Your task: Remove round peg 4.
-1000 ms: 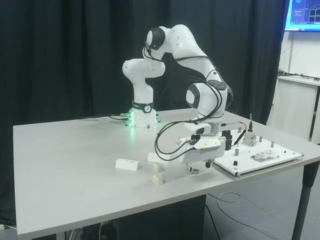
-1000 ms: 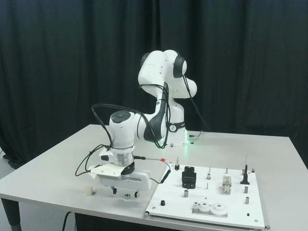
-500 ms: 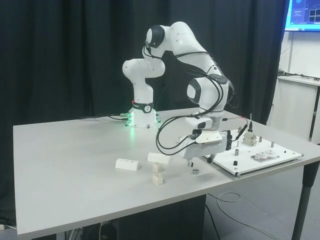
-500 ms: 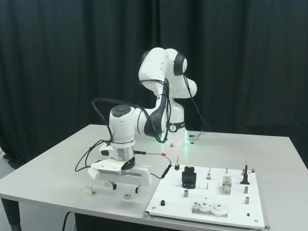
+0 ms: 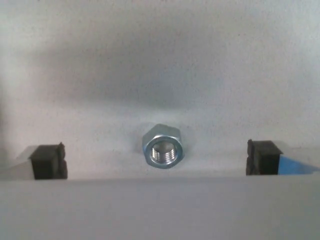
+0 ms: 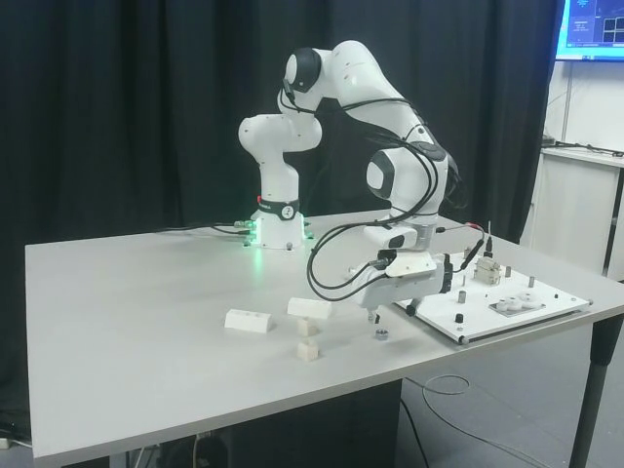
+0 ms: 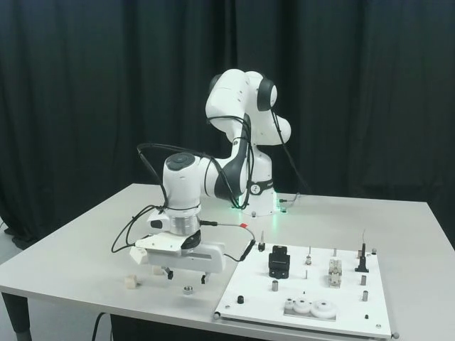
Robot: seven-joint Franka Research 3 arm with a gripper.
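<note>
- The white arm [image 7: 213, 177] reaches out from its base at the far side of the grey table [image 6: 136, 292], wrist bent down over the near edge.
- The gripper [image 7: 185, 275] hangs just above the tabletop; in the wrist view its two black fingertips [image 5: 47, 161] stand wide apart, nothing between them but bare table and one small part.
- That part is a metal hex nut [image 5: 162, 146], lying flat on the table with its threaded bore facing up, touching neither finger.
- In the second room view the same nut [image 7: 188, 289] sits directly below the gripper, just left of the white task board [image 7: 313, 295].
- The board carries a black block [image 7: 279, 261], small upright pegs and a cluster of white gears [image 7: 311, 307] at its near edge.
- Which of those pegs is round peg 4 I cannot tell; the pegs on the board are well apart from the gripper.
- Left of the gripper, a small cube [image 7: 130, 282] rests on the table; in the first room view two white blocks [image 6: 249, 320] lie beyond it.
</note>
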